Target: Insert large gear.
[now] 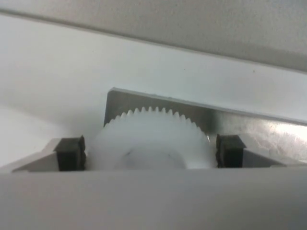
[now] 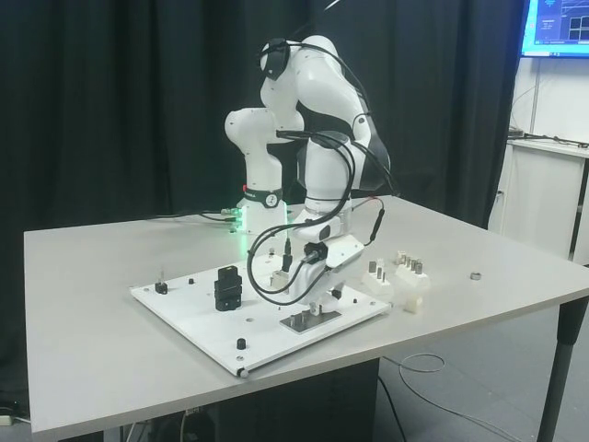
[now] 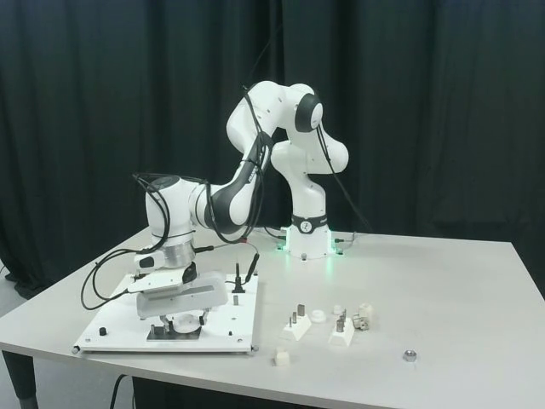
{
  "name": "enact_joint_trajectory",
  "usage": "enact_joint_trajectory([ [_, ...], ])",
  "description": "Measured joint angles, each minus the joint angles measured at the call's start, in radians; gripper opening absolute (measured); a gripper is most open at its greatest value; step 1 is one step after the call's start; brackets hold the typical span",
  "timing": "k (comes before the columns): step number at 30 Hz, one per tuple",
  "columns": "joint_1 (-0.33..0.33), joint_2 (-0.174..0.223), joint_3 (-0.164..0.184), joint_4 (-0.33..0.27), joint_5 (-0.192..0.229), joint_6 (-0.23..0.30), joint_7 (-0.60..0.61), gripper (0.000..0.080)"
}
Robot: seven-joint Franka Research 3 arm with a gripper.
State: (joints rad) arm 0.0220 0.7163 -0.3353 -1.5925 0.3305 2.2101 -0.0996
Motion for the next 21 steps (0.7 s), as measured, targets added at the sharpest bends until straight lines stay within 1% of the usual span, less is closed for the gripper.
enact_joint_trajectory([
  [21, 0.0, 0.002, -0.001, 0.0, 0.002, 0.003, -0.011, 0.0593],
])
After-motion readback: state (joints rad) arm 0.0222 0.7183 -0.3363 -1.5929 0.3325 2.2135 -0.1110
